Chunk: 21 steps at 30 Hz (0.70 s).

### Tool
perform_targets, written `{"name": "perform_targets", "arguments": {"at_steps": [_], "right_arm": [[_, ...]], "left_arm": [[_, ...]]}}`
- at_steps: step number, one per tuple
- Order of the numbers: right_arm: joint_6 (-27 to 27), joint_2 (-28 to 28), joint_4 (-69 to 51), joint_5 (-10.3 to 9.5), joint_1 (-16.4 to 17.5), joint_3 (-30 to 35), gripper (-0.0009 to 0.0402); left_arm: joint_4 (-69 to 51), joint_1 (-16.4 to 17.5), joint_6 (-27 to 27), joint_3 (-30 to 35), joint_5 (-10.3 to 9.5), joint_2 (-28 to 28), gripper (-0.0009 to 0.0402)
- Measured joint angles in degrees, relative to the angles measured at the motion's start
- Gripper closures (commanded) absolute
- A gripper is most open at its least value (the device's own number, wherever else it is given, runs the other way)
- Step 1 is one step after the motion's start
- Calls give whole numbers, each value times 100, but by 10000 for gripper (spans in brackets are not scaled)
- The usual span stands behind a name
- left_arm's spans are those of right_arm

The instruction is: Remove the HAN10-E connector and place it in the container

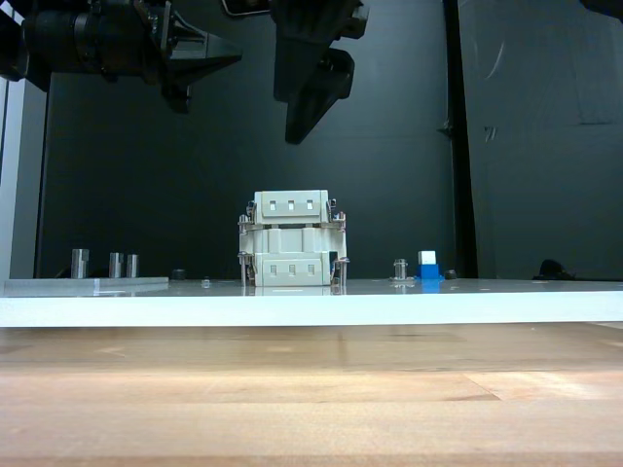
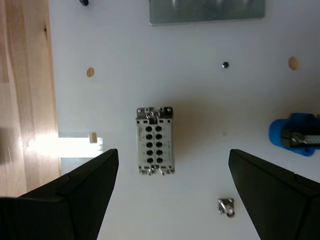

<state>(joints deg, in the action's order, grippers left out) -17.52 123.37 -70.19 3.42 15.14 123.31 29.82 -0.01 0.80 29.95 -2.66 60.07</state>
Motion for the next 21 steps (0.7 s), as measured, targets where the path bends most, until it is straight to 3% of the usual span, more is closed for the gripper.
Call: {"name": "perform_targets", "arguments": {"at_steps": [21], "right_arm": [[-2,101,763,-2,105,-791,79]], "left_arm": [[-2,0,2,-2,0,0,393]]}}
